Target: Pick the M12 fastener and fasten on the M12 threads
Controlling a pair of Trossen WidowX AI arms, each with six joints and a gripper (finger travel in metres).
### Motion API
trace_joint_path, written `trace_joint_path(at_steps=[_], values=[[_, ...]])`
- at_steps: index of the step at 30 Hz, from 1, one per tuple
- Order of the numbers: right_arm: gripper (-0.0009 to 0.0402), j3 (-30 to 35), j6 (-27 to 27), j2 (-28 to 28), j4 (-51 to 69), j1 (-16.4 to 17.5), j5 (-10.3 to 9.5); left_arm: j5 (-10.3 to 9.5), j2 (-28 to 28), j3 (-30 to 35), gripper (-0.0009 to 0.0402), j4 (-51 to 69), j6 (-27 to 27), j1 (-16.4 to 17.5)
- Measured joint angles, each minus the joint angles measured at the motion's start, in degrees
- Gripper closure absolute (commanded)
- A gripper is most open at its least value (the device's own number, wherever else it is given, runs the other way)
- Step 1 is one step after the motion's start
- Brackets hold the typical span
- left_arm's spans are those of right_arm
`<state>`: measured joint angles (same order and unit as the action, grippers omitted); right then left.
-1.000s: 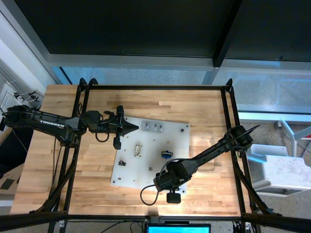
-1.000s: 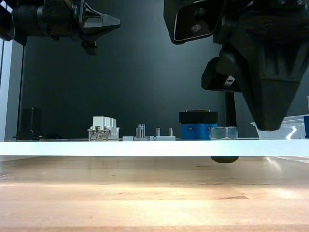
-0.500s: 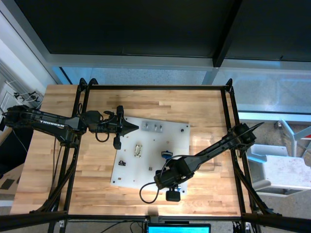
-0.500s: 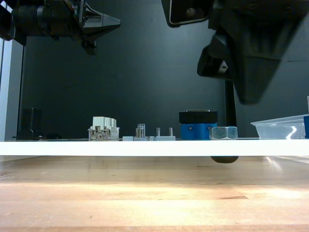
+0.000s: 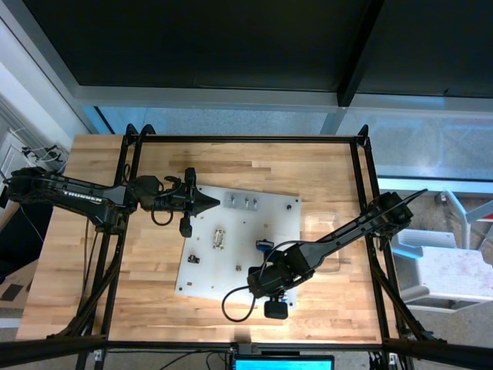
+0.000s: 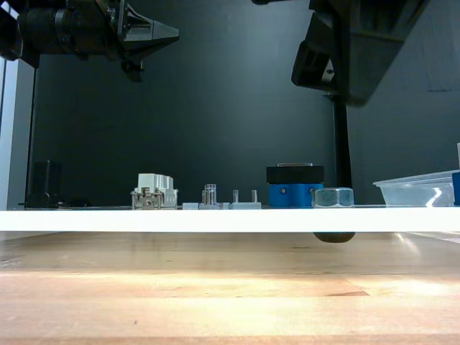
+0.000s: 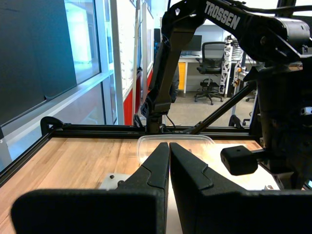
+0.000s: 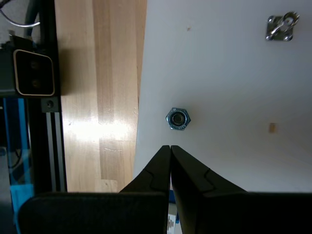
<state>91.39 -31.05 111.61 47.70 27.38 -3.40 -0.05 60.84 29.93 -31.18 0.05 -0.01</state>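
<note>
The white board (image 5: pixel 212 274) lay on the table. My left gripper (image 7: pixel 169 145) hung over its far left corner, fingers pressed together, empty. My right gripper (image 8: pixel 170 147), likewise closed on nothing, hung above the M12 nut (image 8: pixel 178 118), which sat near the board's near edge. I could not tell whether it was on its stud.

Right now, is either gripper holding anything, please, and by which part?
Nothing. Right gripper, above the board's near edge, and left gripper, over its far corner, are shut, empty.
</note>
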Motion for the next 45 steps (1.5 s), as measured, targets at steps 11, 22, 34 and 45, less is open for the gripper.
trace_joint_path(at_steps=[11, 22, 34, 45], values=[[0.0393, 0.00, 0.00, -0.48, -0.17, -0.28, 0.00, 0.02, 0.00, 0.02, 0.0393, 0.00, 0.00, 0.00], [0.0393, 0.00, 0.02, -0.48, -0.20, -0.33, -0.02, 0.00, 0.00, 0.00, 0.0393, 0.00, 0.00, 0.00], [0.0393, 0.00, 0.02, -0.48, -0.26, -0.28, -0.02, 0.02, 0.00, 0.02, 0.0393, 0.00, 0.00, 0.00], [0.0393, 0.00, 0.02, -0.48, -0.31, -0.31, -0.04, 0.02, 0.00, 0.02, 0.0393, 0.00, 0.00, 0.00]])
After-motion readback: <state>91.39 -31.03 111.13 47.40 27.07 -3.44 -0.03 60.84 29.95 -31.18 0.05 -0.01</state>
